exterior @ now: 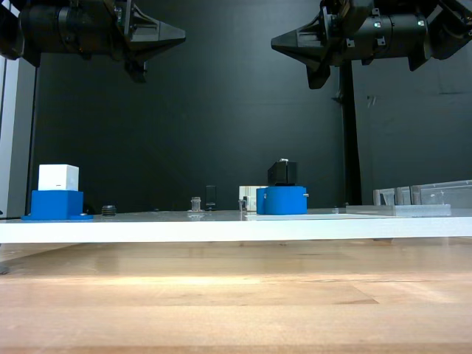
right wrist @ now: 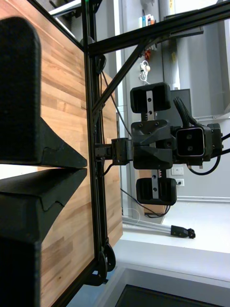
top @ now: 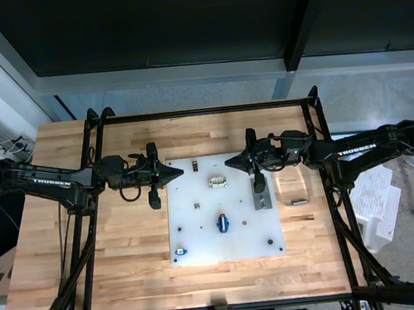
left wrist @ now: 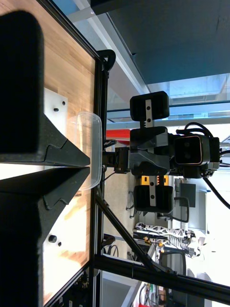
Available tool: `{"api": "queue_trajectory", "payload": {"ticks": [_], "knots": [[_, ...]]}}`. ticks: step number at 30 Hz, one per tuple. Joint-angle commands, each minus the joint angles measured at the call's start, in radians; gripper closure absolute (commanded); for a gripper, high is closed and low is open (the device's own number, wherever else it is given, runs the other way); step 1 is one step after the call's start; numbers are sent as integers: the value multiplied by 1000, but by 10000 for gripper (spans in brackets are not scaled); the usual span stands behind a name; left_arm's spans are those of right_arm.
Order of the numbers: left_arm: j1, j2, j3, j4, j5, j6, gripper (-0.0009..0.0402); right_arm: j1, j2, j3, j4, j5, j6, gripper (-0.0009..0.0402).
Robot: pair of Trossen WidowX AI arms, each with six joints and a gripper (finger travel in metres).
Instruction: Remove the 16mm cylinder and place in the container
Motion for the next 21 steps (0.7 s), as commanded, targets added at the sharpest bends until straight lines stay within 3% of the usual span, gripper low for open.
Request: {"api": "queue_trajectory", "payload": {"ticks": [1,21], "knots": [[0,0,0,0,0,0,393,0,-1,4,5,0,-1,393],[0,0,0,0,0,0,393,0,-1,3,35,1,1,393]]}}
